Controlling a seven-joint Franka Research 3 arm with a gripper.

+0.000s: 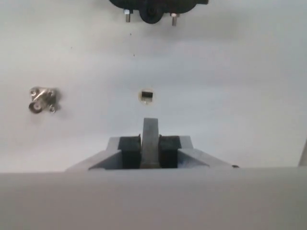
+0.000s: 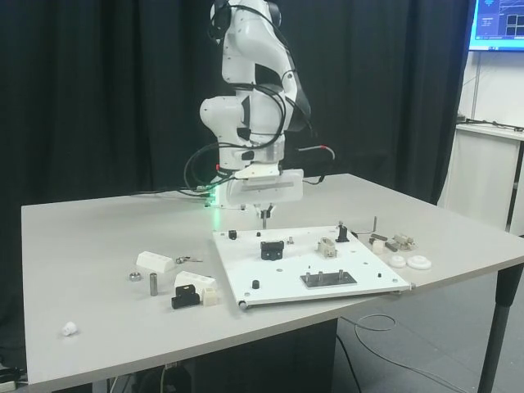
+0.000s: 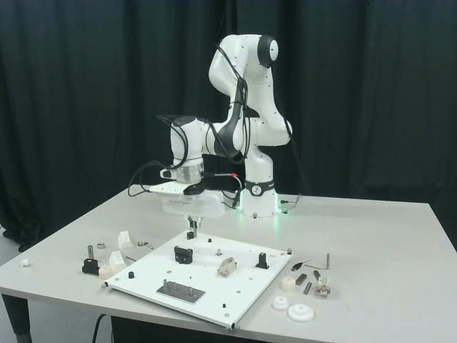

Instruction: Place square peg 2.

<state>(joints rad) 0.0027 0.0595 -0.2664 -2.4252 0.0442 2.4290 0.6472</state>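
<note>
My gripper (image 1: 149, 146) is shut on a grey square peg (image 1: 149, 130), which stands upright between the black finger pads. It hangs a little above the white board (image 1: 230, 96), close to a small square hole (image 1: 147, 96) that lies just beyond the peg's tip. From the first room view, the gripper (image 2: 264, 211) hovers over the rear part of the board (image 2: 360, 266). The second room view shows the gripper (image 3: 191, 224) above the board's (image 3: 235, 289) far left corner.
A black bracket (image 1: 153, 8) and a small metal connector (image 1: 43, 99) are fixed on the board near the hole. A grey plate with pins (image 2: 327, 279) sits at the board's front. White blocks (image 2: 154, 261) lie on the table to its left, white gears (image 2: 412, 261) to its right.
</note>
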